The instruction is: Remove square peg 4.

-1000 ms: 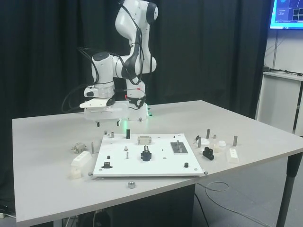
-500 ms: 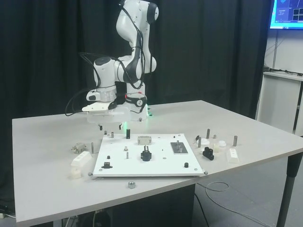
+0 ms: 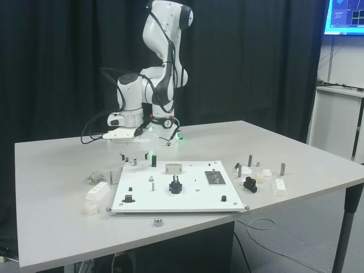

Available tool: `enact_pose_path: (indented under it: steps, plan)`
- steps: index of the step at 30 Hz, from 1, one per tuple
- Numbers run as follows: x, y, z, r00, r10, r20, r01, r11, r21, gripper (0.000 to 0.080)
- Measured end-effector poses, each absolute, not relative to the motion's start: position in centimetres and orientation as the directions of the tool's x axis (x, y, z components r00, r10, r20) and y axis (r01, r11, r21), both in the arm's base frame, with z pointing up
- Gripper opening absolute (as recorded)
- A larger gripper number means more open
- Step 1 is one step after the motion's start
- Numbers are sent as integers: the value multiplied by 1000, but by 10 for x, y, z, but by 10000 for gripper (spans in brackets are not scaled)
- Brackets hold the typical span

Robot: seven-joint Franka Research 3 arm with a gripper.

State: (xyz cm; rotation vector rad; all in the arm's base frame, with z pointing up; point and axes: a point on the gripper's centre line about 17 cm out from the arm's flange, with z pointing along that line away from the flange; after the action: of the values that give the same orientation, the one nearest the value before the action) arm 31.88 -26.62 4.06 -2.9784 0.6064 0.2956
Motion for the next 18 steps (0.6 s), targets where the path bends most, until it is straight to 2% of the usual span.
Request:
enact_pose_path:
  steps: [18]
  plan:
    - [323,-268,25,915,-355,-190,-368,-929,-37,800]
